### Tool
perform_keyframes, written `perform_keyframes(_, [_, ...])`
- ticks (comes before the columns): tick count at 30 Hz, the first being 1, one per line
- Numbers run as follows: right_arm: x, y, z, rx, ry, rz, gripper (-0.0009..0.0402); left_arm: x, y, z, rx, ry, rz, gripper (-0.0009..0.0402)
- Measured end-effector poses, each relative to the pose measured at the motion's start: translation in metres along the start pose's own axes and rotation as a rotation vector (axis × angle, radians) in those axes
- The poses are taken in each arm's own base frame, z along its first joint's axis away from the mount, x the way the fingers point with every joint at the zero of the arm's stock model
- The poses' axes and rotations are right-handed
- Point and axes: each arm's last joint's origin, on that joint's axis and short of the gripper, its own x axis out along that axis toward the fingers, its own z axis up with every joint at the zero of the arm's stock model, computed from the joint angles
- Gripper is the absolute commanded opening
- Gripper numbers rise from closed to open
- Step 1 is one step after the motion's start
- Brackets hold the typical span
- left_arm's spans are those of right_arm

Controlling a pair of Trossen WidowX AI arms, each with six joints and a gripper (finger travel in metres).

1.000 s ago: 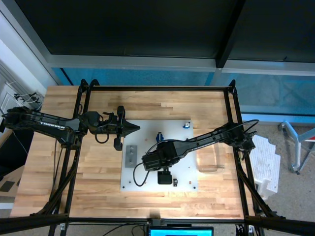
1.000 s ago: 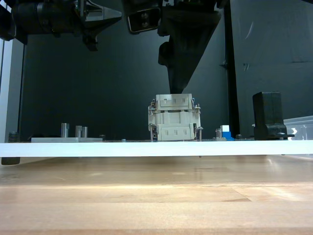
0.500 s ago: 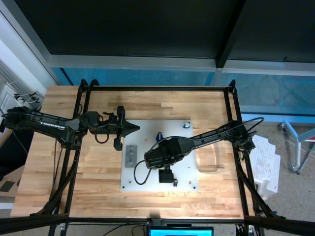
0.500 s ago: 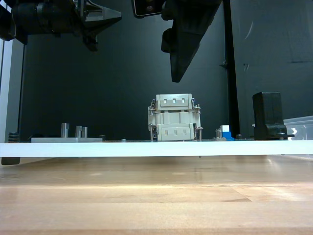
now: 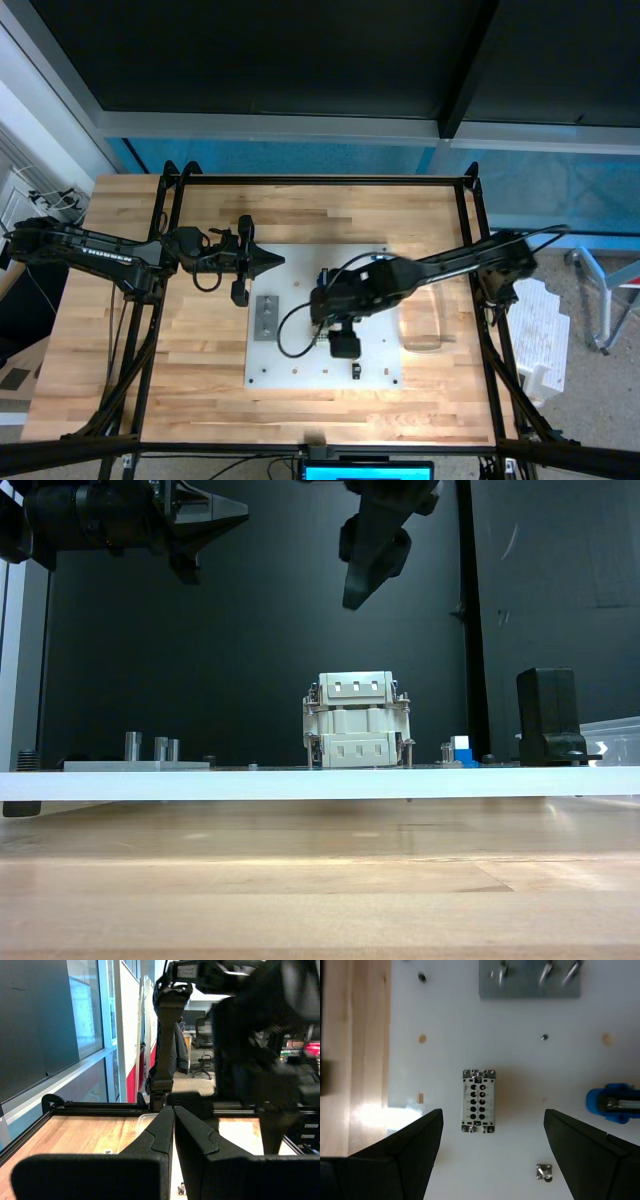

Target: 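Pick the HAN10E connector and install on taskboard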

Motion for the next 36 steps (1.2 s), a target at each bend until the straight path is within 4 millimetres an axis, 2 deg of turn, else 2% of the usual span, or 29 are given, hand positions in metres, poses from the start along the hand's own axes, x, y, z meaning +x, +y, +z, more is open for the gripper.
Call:
perform_keyframes(7, [-0.023, -0.021, -0.024, -0.024, -0.170, 0.012, 0.0246, 0.000, 0.000, 0.000, 0.000, 0.000, 0.000, 0.0001])
perform_keyframes(20, [-0.066, -0.069, -0.047, -0.022, -0.491, -0.049, 0.0147, 0.000, 0.000, 0.000, 0.000, 0.000, 0.000, 0.0001])
perform_keyframes(27, [-0.077, -0.077, -0.058, -0.021, -0.623, -0.065, 0.0077, 0.000, 0.000, 0.000, 0.000, 0.000, 0.000, 0.0001])
perform_keyframes(34, [-0.080, -0.082, -0.073, -0.014, -0.767, -0.060, 0.0001, 0.000, 0.000, 0.000, 0.000, 0.000, 0.000, 0.0001])
perform_keyframes(36, [-0.081, -0.085, -0.076, -0.007, -0.801, -0.065, 0.0002, 0.000, 0.000, 0.000, 0.000, 0.000, 0.000, 0.0001])
